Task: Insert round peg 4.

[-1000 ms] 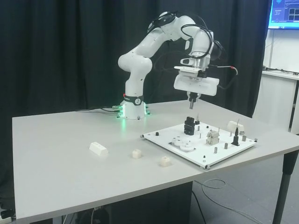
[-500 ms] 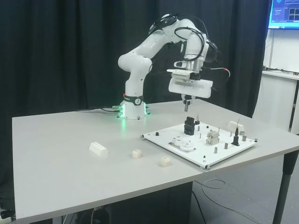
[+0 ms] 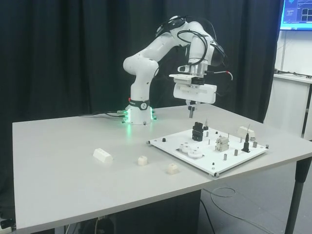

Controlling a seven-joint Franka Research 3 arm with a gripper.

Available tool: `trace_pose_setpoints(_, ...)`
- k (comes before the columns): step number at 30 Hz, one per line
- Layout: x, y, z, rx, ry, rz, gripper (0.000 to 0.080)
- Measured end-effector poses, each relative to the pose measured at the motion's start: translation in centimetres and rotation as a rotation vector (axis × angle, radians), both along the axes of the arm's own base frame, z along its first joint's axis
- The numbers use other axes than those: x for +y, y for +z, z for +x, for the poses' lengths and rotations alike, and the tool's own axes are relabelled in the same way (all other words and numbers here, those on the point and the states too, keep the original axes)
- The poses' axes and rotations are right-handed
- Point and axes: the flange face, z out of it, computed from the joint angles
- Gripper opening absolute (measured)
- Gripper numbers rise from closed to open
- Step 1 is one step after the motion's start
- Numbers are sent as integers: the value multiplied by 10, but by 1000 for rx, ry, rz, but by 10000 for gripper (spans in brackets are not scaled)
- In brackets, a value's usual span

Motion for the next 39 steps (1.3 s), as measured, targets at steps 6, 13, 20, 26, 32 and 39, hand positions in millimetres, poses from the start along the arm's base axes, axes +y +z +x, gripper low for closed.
trace_pose_setpoints(6,-2,-2,-1,9,-7,3,143)
trace_pose_setpoints(13,-7,-6,-1,31,26,3,143)
trace_pose_setpoints(20,-19,-14,-2,52,58,2,143)
trace_pose_setpoints(26,-26,-21,-1,57,46,16,143)
trace_pose_setpoints(32,-29,-27,0,56,48,33,143)
trace_pose_setpoints(39,-28,-35,1,60,59,49,143)
